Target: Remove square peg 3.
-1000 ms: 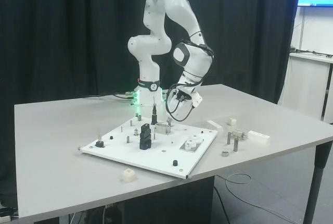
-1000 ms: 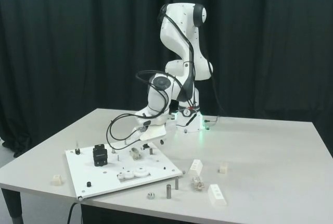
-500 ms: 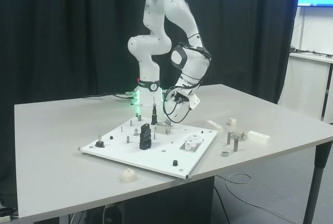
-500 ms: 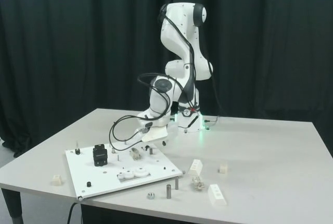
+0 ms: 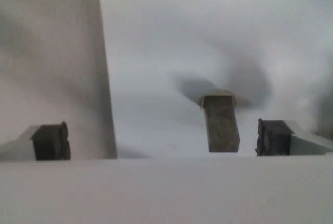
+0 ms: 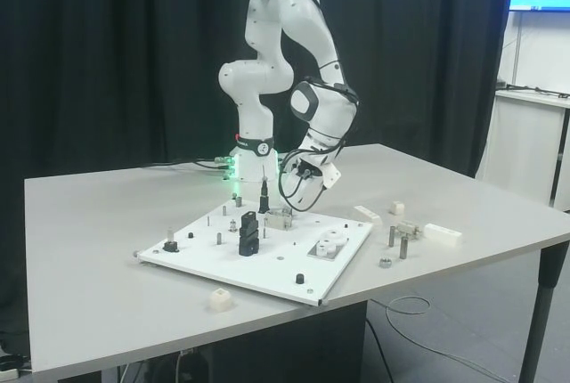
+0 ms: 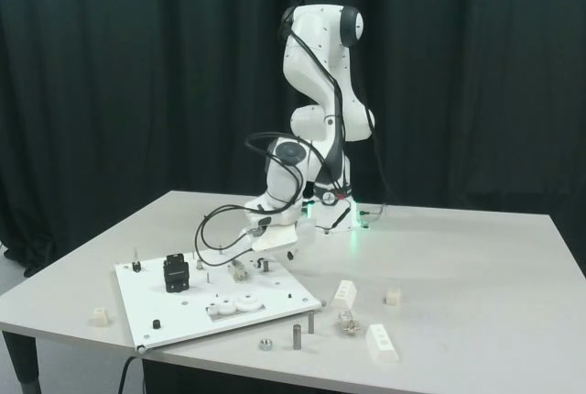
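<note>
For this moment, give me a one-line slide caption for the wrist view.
Open tool above the white board, a grey square peg standing upright between its fingertips, nearer one side.

White arm [image 6: 276,27], white board [image 7: 211,298], seemingly grey peg [image 5: 221,122].

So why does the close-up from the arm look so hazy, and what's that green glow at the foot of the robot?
Wrist view: the camera sits very near the white board, so the peg and both fingertips look soft, and the peg throws a dim shadow behind it. First and second room views: the green glow is a light ring at the arm's base, tinting the grey table beside it.
</note>
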Robot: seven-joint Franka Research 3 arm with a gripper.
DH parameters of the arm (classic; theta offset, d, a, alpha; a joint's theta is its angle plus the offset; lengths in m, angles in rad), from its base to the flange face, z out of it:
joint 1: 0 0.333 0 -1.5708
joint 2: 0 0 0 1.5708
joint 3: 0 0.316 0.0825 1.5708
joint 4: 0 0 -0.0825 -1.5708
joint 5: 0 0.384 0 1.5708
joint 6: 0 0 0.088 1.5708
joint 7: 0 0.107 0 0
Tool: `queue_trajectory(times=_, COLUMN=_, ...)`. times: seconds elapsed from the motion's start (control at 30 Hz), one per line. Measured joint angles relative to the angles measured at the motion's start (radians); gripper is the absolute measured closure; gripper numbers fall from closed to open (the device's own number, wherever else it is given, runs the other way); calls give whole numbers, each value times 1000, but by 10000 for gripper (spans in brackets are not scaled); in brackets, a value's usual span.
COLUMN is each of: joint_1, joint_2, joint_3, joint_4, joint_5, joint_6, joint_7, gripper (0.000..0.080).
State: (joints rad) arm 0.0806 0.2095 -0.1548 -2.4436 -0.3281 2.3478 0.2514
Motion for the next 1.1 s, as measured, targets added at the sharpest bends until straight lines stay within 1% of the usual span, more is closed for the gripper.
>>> queue_trajectory(times=0.2, joint_1=0, joint_2=0, joint_3=0, joint_4=-12, joint_5=-17, joint_6=22, joint_7=17, gripper=3)
queue_trajectory(times=0.43, joint_1=0, joint_2=0, joint_3=0, joint_4=-18, joint_5=-37, joint_6=29, joint_7=36, gripper=3)
queue_trajectory(times=0.8, joint_1=0, joint_2=0, joint_3=-1, joint_4=-22, joint_5=-51, joint_6=43, joint_7=41, gripper=3)
queue_trajectory(times=1.1, joint_1=0, joint_2=1, joint_3=-11, joint_4=-33, joint_5=-57, joint_6=68, joint_7=41, gripper=3)
